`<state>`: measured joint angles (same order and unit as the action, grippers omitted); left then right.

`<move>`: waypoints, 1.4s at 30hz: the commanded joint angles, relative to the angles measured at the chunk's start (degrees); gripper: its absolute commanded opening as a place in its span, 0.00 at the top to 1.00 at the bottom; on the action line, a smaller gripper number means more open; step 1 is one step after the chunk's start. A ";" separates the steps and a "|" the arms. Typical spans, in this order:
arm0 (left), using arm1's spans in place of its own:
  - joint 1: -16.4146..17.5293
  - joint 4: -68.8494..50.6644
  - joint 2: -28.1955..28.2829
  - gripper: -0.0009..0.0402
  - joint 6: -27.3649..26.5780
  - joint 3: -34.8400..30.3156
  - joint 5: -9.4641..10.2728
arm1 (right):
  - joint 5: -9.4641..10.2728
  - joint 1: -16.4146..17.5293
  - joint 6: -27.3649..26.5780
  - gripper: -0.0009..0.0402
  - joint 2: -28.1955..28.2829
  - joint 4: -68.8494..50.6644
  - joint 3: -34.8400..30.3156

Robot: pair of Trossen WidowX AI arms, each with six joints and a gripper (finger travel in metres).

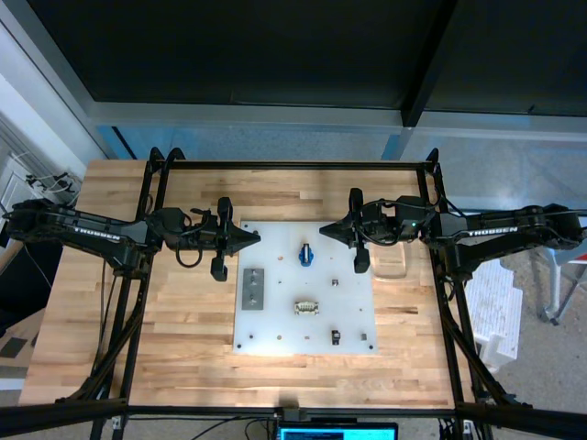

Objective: Pick the 16mm bar and install on taskboard

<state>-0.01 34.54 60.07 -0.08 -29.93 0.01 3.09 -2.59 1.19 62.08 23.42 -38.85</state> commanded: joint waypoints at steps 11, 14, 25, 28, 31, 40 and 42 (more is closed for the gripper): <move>0.02 0.00 0.02 0.98 0.02 -0.02 0.00 | -1.44 -0.04 2.80 0.98 -0.98 1.60 2.14; 0.02 0.00 0.02 0.98 0.02 -0.02 0.00 | -1.46 -0.02 2.84 0.98 -1.36 2.86 3.15; 0.02 0.00 0.02 0.98 0.02 -0.02 0.00 | -1.40 0.00 2.89 0.98 -1.68 3.37 3.78; 0.02 0.02 0.02 0.98 0.02 -0.02 0.02 | -1.46 0.00 2.84 0.98 -1.68 3.32 3.78; 0.02 0.00 0.02 0.98 0.02 -0.02 0.00 | -1.53 -0.02 2.58 0.98 -1.68 3.32 3.78; 0.02 0.00 0.02 0.98 0.02 -0.02 0.00 | -1.55 -0.02 2.38 0.98 -1.68 3.21 3.78; 0.00 0.00 0.02 0.98 0.02 -0.02 0.00 | -1.55 -0.02 2.38 0.98 -1.68 3.21 3.78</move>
